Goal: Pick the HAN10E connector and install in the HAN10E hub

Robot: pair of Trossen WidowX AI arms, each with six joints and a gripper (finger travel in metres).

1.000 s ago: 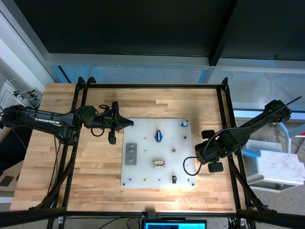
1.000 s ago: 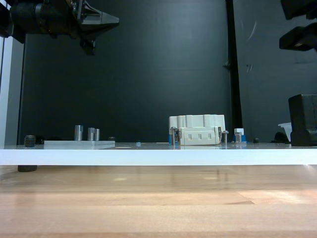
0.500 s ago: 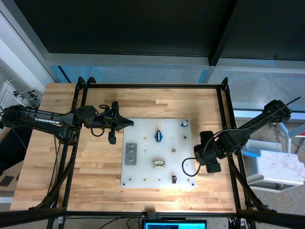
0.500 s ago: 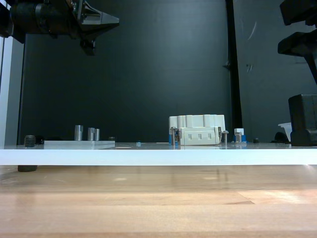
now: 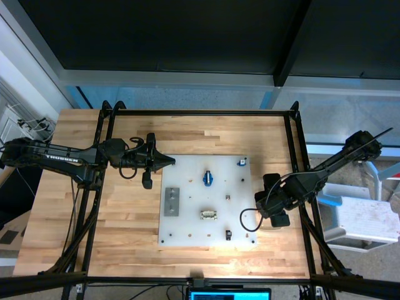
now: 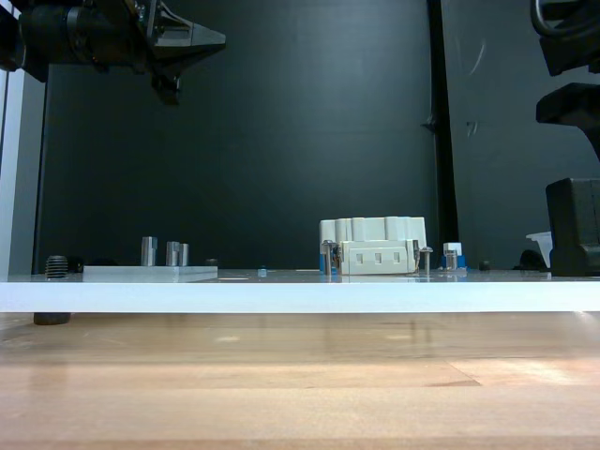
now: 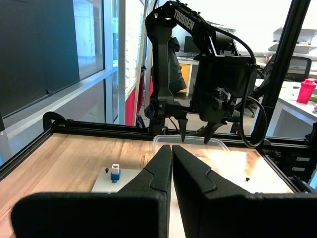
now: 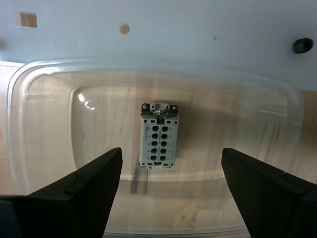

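The HAN10E connector [image 8: 158, 136] is a pale grey block with two rows of dark pin holes. It lies flat in a clear plastic tray [image 8: 34, 79]. My right gripper [image 8: 171, 154] hangs open above it, one finger on each side and well apart from it. In the high view the right gripper [image 5: 261, 201] is just off the white board's right edge. The HAN10E hub [image 5: 209, 215] sits at the board's front middle and shows cream and upright in the low view [image 6: 375, 246]. My left gripper [image 5: 167, 162] is shut and empty, held high at the board's back left corner.
The white board [image 5: 187, 181] carries a grey metal plate [image 5: 172, 201] with two posts, a blue upright plug [image 5: 207, 177], a small blue-white part [image 5: 241, 162] and a tiny black part [image 5: 229, 234]. A black frame rail runs along the table's right side.
My right gripper has shifted a little toward the board and come lower over the tray. The left arm has not moved.
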